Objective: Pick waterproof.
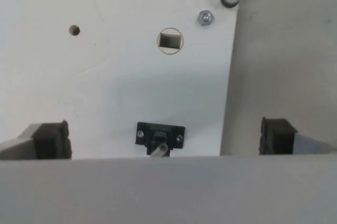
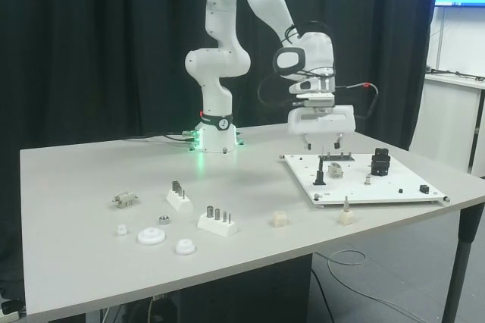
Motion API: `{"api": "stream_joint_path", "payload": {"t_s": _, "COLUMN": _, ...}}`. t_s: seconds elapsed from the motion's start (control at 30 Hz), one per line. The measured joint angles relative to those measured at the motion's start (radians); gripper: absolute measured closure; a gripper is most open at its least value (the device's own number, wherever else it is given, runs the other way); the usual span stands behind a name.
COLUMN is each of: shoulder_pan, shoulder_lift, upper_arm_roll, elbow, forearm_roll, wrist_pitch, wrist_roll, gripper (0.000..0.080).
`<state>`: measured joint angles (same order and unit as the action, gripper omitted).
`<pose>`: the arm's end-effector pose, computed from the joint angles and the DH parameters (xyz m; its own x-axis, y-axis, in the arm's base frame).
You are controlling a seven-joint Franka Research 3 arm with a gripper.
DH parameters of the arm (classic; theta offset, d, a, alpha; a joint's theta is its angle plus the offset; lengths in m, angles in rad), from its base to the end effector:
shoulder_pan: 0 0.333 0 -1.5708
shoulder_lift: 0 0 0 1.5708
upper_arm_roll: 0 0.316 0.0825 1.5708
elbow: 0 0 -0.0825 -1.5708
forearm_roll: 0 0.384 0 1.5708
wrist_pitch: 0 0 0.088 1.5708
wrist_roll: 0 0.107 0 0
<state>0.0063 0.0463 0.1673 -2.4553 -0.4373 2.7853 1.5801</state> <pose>0.4927 0.1059 0.3059 0.4835 -0.8406 0.2440 -0.8122 -0.5348 -0.2332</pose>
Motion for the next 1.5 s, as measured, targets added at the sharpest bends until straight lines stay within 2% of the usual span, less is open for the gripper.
{"api": "stream_joint_path", "payload": {"t_s": 0.33, "shoulder_pan": 0.000, "shoulder_lift": -0.041, "upper_arm_roll": 0.014, "elbow": 0.012, "forearm_roll": 0.020, "wrist_pitch": -0.082, "wrist_roll": 0.000, "gripper": 0.0003}}
{"api": "stream_joint_path", "payload": {"t_s": 0.53, "shoulder_pan": 0.000, "shoulder_lift": -0.049, "upper_arm_roll": 0.017, "elbow": 0.028, "forearm_roll": 0.038, "wrist_pitch": -0.120, "wrist_roll": 0.000, "gripper": 0.0003}}
{"api": "stream_joint_path", "payload": {"t_s": 0.77, "shoulder_pan": -0.007, "shoulder_lift": -0.056, "upper_arm_roll": 0.016, "elbow": 0.046, "forearm_roll": 0.040, "wrist_pitch": -0.147, "wrist_roll": 0.000, "gripper": 0.0003}}
{"api": "stream_joint_path", "payload": {"t_s": 1.07, "shoulder_pan": -0.030, "shoulder_lift": -0.056, "upper_arm_roll": 0.016, "elbow": 0.065, "forearm_roll": 0.040, "wrist_pitch": -0.158, "wrist_roll": -0.018, "gripper": 0.0003}}
{"api": "stream_joint_path", "payload": {"t_s": 1.5, "shoulder_pan": -0.087, "shoulder_lift": -0.051, "upper_arm_roll": 0.012, "elbow": 0.092, "forearm_roll": 0.040, "wrist_pitch": -0.158, "wrist_roll": -0.116, "gripper": 0.0003}}
